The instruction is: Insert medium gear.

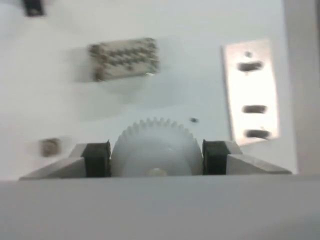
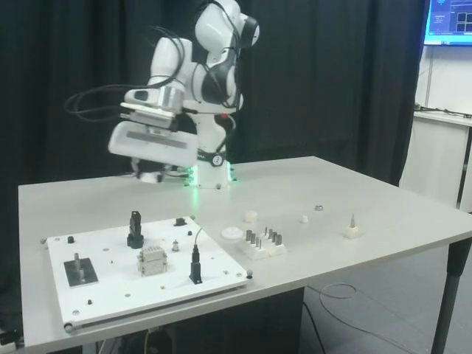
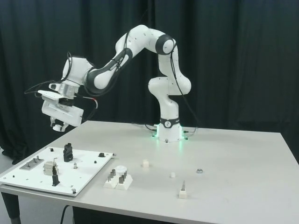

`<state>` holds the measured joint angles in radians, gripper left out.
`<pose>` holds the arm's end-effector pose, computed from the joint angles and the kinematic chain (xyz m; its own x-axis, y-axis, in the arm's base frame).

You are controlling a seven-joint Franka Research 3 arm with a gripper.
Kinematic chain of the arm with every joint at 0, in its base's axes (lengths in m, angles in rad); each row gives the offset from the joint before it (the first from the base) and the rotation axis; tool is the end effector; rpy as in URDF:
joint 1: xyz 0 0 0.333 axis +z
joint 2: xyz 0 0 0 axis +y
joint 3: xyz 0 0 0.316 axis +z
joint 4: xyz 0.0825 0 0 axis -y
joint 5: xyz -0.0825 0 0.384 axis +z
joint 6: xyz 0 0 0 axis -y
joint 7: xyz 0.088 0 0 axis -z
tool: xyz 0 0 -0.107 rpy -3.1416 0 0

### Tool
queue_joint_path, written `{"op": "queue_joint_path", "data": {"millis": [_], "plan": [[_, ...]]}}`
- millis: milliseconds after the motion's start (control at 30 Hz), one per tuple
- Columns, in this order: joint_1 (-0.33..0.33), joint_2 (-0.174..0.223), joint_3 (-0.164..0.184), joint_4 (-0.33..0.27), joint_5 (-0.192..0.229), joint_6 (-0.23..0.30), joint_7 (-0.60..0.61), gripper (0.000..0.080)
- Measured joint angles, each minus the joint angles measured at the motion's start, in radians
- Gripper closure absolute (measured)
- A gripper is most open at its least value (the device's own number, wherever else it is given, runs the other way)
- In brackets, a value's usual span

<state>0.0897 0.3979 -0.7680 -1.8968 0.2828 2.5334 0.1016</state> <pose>0.5283 -0.3780 0.3832 0.5836 -0.7268 0.3622 -0.7805 -0.6252 0.0030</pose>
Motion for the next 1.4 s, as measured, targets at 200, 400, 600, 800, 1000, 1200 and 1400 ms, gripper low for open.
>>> {"op": "queue_joint_path", "data": {"millis": [200, 400, 600, 800, 1000, 1200, 1400], "plan": [[-0.069, 0.044, 0.006, 0.064, 0.005, -0.056, -0.050, 0.0406], [-0.148, 0.081, 0.031, 0.117, 0.030, -0.093, -0.116, 0.0406], [-0.232, 0.114, 0.066, 0.168, 0.069, -0.125, -0.195, 0.0406], [-0.305, 0.150, 0.091, 0.221, 0.118, -0.172, -0.267, 0.0406], [-0.363, 0.197, 0.109, 0.278, 0.180, -0.210, -0.327, 0.0406], [-0.408, 0.254, 0.123, 0.340, 0.239, -0.233, -0.374, 0.0406], [-0.439, 0.317, 0.129, 0.408, 0.286, -0.253, -0.395, 0.0406]]}}
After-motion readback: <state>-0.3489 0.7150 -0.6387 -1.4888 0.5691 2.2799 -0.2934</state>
